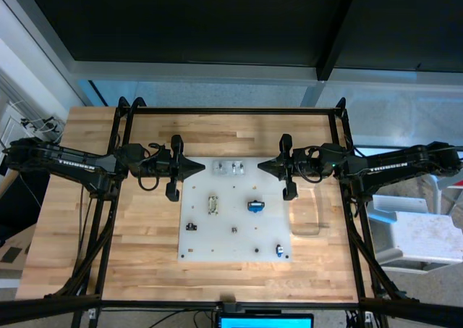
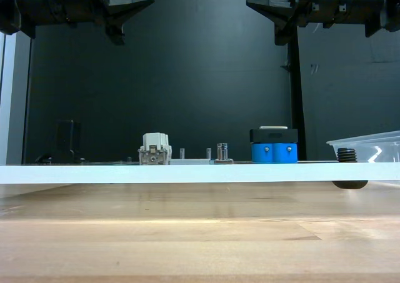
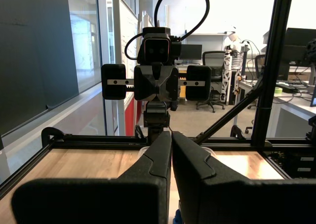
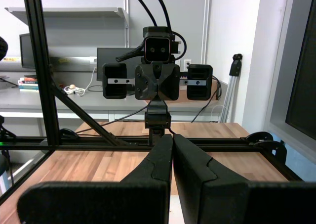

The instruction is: Pick the M12 fastener and fasten on the M12 threads

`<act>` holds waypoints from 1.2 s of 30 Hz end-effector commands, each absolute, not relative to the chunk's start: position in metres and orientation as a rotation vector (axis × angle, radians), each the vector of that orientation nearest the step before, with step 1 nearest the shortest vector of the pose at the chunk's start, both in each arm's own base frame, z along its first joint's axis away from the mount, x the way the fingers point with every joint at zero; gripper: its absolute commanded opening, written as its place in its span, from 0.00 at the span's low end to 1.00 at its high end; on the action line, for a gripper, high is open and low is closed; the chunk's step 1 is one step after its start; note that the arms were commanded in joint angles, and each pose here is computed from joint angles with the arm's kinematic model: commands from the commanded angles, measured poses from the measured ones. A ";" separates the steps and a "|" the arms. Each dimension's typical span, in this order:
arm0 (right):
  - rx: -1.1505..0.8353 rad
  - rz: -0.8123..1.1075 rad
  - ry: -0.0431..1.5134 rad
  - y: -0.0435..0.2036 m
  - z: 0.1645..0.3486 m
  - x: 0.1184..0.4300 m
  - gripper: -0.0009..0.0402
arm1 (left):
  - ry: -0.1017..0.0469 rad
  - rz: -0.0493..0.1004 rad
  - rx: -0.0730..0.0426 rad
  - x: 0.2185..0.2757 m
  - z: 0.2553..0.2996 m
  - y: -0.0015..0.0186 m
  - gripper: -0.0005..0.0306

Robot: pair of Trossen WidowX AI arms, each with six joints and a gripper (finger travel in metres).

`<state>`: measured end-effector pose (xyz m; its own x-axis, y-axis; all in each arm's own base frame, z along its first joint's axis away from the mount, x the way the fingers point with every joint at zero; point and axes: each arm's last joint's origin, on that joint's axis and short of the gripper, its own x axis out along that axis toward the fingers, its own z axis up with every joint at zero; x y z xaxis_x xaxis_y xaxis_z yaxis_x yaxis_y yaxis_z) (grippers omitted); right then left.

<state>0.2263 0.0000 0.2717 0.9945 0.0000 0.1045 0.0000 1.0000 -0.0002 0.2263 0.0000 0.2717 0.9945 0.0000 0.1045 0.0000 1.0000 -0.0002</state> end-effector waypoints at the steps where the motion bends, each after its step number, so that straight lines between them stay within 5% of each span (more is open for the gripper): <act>1: 0.000 0.001 -0.105 0.000 0.272 0.226 0.02 | -0.079 0.000 -0.001 0.2265 0.2690 0.0000 0.02; 12: 0.018 0.008 -0.094 0.001 0.271 0.227 0.02 | -0.079 0.000 0.000 0.2265 0.2691 0.0000 0.02; 23: -0.142 0.096 0.408 0.003 0.291 0.231 0.02 | -0.079 0.000 -0.001 0.2265 0.2691 0.0000 0.02; 36: -0.287 0.209 0.732 0.004 0.308 0.228 0.02 | -0.079 0.000 -0.001 0.2265 0.2690 0.0000 0.02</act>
<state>0.2283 0.0041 0.3076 0.7476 0.0881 -0.6583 -0.2705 0.9456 -0.1807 0.2264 0.0000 0.2691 0.9969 0.0000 0.0791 0.0000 1.0000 -0.0006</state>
